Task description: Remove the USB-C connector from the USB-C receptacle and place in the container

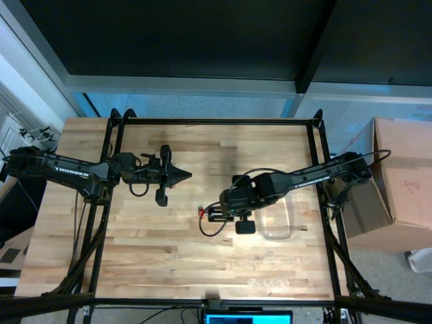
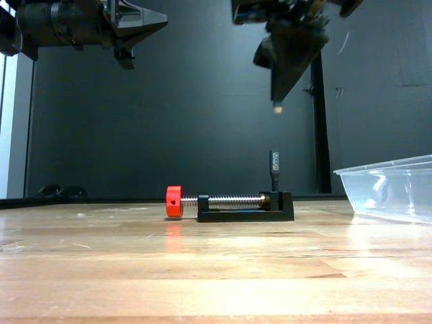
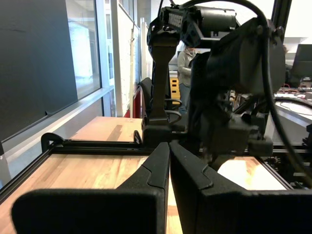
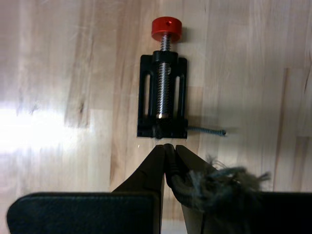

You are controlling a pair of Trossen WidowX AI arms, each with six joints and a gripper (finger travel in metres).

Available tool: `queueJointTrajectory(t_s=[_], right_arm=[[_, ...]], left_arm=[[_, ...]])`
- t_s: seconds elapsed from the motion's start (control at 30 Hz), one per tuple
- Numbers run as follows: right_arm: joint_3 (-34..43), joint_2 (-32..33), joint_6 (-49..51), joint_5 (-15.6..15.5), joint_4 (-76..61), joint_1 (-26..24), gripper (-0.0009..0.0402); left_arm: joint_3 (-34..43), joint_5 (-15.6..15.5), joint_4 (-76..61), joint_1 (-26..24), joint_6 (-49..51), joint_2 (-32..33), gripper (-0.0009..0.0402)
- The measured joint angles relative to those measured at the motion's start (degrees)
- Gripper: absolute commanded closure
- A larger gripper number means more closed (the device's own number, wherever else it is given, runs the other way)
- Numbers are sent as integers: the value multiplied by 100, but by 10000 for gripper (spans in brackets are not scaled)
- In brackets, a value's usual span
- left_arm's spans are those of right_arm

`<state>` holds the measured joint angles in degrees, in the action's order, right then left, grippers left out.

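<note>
Pale wood table [image 1: 169, 256] is seen from above: the left gripper [image 1: 187, 175] hangs at 10 o'clock of the vise [image 1: 217, 214], well apart. From low down, the USB-C connector [image 2: 277, 106] is seen pinched in the closed right gripper [image 2: 277, 98], clear above the USB-C receptacle [image 2: 274, 167]. In the left wrist view, its fingers [image 3: 155, 168] are pressed together on nothing. In the right wrist view, the vise is seen past the closed tips. The pinch should be kept tight and the connector carried over the wall of the container [image 2: 385, 192] at 3 o'clock.

This is looking like a robotics lab: a left arm [image 1: 64, 169] and a right arm [image 1: 317, 172] are standing at a wooden table [image 1: 169, 263] inside a black frame [image 1: 216, 122], glass panes [image 3: 83, 48] are lining the room, and a person [image 3: 185, 66] is standing beyond.
</note>
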<state>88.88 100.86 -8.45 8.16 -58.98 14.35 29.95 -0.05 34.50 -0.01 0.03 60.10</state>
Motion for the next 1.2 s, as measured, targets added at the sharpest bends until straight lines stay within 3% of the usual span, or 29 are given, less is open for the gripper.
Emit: queueJointTrajectory(t_s=[0.23,0.7,0.97,1.07,1.2], right_arm=[[-662,-710,-101,-20,142,302,393],[-2739,-2404,-870,-22,249,758,393],[-3532,-2935,-1298,-20,302,905,390],[-3733,-3012,-1440,-24,315,927,372],[-3897,-3023,-1482,-26,321,929,318]], left_arm=[[0,0,0,0,-2,0,393],[-2,2,0,0,0,0,393],[-2,2,0,0,0,0,393],[0,0,2,0,-2,0,393],[0,2,2,0,-2,0,393]])
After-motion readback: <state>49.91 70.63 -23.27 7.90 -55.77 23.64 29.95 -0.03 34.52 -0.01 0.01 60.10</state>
